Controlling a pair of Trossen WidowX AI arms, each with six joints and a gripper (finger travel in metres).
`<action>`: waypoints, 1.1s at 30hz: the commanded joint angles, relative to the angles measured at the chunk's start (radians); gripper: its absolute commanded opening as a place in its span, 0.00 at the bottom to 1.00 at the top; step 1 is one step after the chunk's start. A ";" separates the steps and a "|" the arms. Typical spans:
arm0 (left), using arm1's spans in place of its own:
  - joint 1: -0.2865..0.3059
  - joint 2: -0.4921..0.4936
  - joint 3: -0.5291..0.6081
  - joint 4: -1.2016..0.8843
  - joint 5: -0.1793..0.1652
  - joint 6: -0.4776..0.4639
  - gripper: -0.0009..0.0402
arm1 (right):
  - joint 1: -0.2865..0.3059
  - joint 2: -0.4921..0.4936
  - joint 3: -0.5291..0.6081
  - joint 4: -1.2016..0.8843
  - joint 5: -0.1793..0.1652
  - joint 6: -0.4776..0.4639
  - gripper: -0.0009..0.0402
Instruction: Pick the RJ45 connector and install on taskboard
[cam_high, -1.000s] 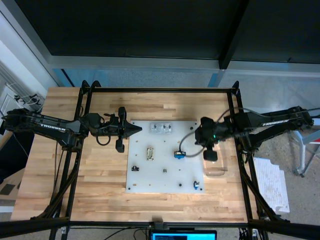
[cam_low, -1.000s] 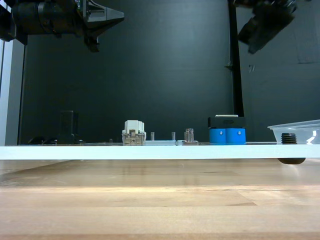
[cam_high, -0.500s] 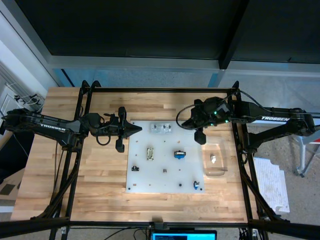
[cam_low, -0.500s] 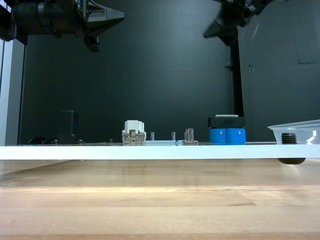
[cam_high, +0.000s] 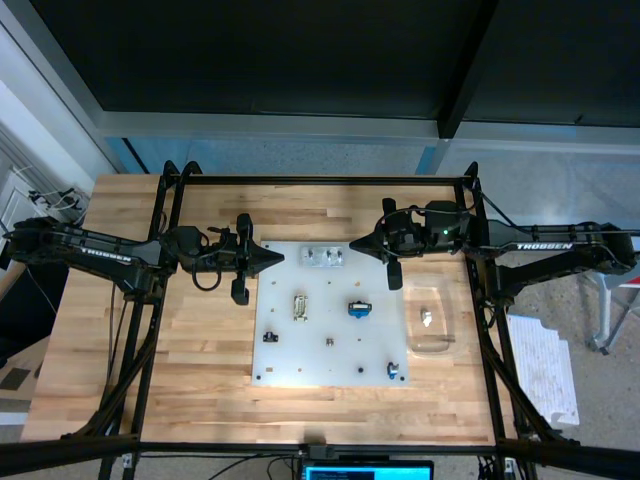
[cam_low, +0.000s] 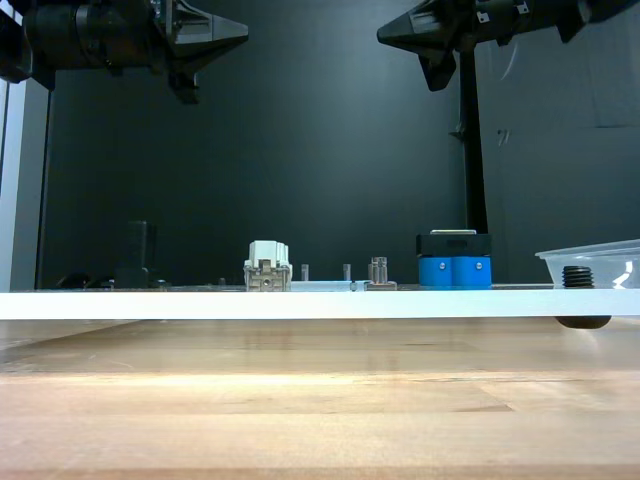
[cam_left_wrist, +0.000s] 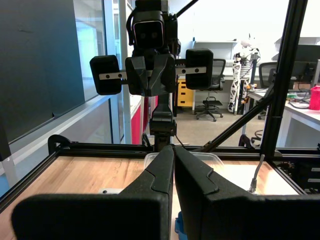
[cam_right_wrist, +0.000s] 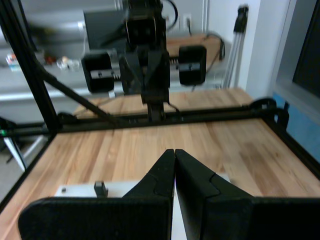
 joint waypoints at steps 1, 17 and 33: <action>0.000 0.000 0.000 0.000 0.000 0.000 0.02 | 0.001 0.000 -0.050 0.116 0.000 0.002 0.02; 0.000 0.000 0.000 0.000 0.000 0.000 0.02 | 0.009 -0.001 -0.200 0.377 -0.022 0.023 0.02; 0.000 0.000 0.000 0.000 0.000 0.000 0.02 | 0.039 0.005 -0.217 0.388 0.008 0.009 0.02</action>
